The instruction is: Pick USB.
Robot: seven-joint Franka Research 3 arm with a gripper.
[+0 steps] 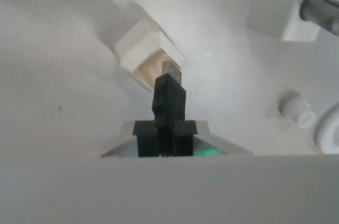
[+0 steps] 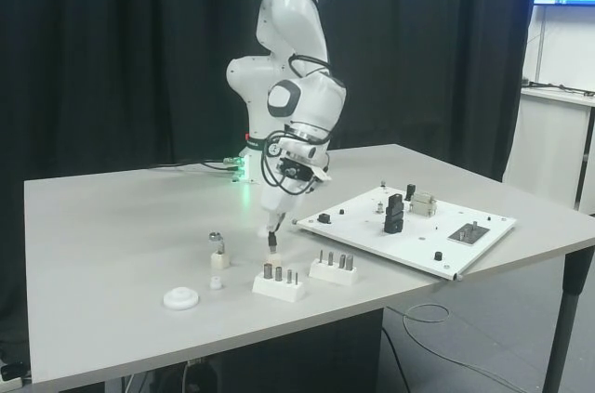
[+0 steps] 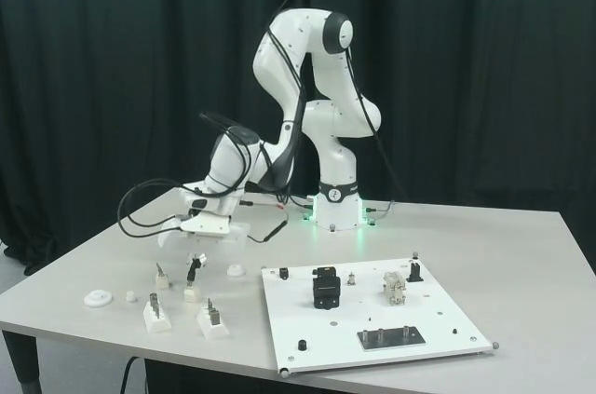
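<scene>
My gripper (image 1: pixel 165 138) is shut on the black USB plug (image 1: pixel 169 97), its two black fingers (image 1: pixel 145 139) pressed to the plug's sides. The plug's metal tip points at the opening of a small white holder (image 1: pixel 145 54) on the grey table. I cannot tell whether the tip still sits in that opening. In the first room view the gripper (image 2: pixel 271 230) hangs low over the table with the USB plug (image 2: pixel 272 242) below it. The second room view shows the USB plug (image 3: pixel 192 270) tilted, just above the holder (image 3: pixel 192 294).
Two white blocks with upright pegs (image 2: pixel 279 283) (image 2: pixel 333 269) stand close in front of the gripper. A white ring (image 2: pixel 180 298) and a small post (image 2: pixel 218 254) lie to the left. A white board with fixtures (image 2: pixel 437 249) fills the table's right side.
</scene>
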